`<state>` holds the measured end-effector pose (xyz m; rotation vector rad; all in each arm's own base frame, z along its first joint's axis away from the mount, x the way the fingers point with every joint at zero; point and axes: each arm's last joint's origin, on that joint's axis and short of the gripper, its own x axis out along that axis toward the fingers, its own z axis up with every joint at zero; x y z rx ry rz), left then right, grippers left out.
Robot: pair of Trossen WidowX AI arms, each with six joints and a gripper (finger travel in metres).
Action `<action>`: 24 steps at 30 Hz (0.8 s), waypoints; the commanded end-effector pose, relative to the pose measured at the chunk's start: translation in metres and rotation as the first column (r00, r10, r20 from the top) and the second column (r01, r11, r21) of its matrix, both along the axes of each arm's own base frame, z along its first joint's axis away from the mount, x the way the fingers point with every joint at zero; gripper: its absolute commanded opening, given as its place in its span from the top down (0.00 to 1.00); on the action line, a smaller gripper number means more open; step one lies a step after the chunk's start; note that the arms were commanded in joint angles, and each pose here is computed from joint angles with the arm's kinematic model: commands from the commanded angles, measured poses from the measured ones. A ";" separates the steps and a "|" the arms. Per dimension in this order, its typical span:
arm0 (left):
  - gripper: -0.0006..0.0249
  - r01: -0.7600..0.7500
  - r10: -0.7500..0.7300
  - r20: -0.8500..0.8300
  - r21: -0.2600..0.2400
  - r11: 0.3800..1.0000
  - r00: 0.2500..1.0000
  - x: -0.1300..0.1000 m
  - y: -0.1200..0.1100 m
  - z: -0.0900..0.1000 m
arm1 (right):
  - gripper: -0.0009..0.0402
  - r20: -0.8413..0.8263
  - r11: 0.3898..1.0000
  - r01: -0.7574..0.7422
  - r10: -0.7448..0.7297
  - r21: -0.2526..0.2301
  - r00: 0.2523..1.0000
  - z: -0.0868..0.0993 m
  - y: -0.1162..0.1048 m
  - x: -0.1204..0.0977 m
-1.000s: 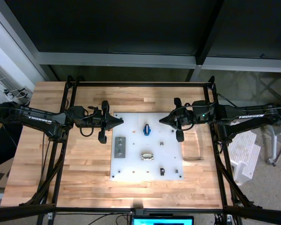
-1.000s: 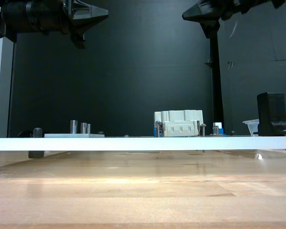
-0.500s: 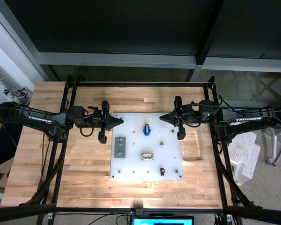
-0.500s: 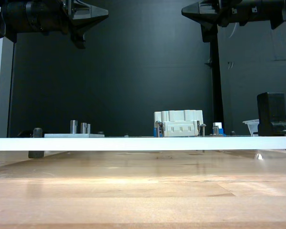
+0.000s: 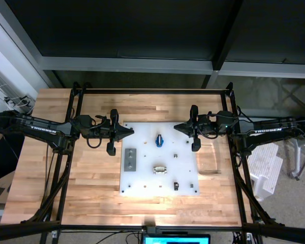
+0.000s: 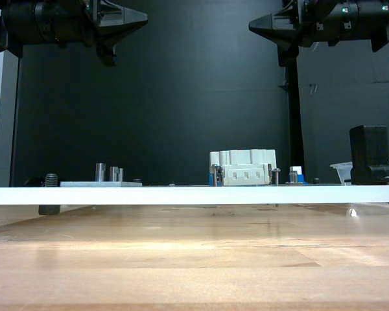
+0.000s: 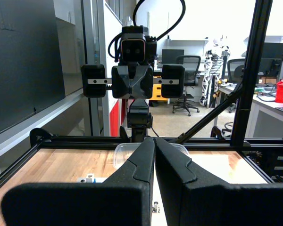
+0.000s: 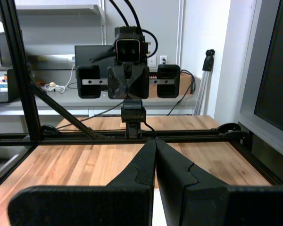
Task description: Pick the 16mm bar and install on taskboard
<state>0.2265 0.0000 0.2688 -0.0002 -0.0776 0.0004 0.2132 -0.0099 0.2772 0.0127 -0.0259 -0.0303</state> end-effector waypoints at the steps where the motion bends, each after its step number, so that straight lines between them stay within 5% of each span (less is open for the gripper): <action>1: 0.98 0.000 0.000 0.000 0.000 1.000 1.000 0.000 0.000 0.000 | 0.98 0.008 1.000 0.007 -0.007 0.005 1.000 -0.001 0.000 0.000; 24: 0.98 0.000 0.000 0.000 0.000 1.000 1.000 0.000 0.000 0.000 | 0.98 0.014 1.000 0.021 -0.022 0.006 1.000 0.001 0.000 0.000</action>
